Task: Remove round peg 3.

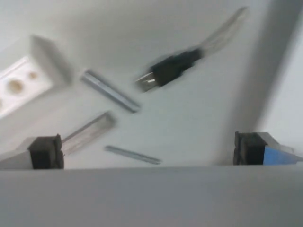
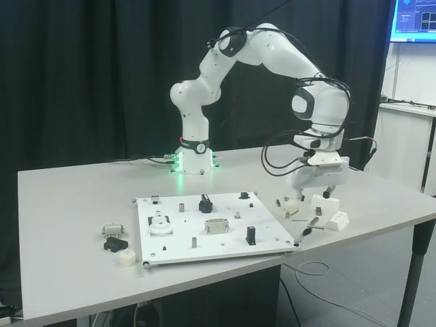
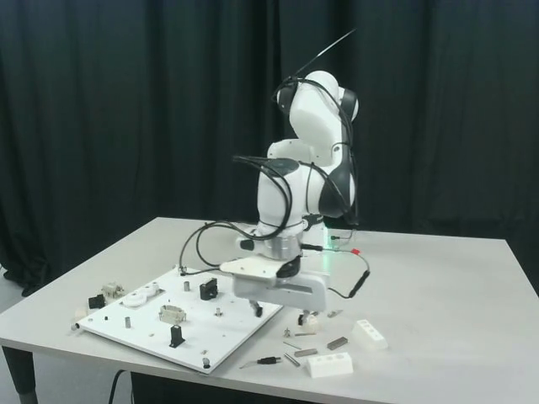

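Open claw [image 1: 147, 150] hovers over loose pegs [image 1: 110, 91], seen only by wrist.

a black curtain [image 2: 88, 75] hangs in folds behind the grey table [image 2: 68, 204], filling the whole back of the room. at one side a lit screen [image 2: 414, 20] sits high above a white counter [image 2: 407, 139]. a green glow lies on the tabletop.

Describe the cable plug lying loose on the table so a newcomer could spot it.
Start at the white board on the grey table, then look just off its edge below the gripper. Among the loose metal pegs lies the plug: black-bodied, the only piece trailing a cable.
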Controlling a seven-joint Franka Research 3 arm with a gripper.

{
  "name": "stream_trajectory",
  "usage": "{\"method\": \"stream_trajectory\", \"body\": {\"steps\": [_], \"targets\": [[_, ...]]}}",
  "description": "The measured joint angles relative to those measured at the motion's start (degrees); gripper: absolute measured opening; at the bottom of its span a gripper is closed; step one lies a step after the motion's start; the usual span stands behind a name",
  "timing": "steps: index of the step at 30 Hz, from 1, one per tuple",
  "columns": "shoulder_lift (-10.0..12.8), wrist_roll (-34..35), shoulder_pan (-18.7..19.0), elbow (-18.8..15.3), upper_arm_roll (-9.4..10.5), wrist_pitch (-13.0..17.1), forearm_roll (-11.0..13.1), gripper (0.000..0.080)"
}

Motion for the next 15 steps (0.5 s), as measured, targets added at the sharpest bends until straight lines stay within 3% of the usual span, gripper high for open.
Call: {"method": "stream_trajectory", "body": {"steps": [15], "targets": [[-1.5,-4.9,-7.3,0.8,-0.06,-0.2,-6.2,0.08]]}}
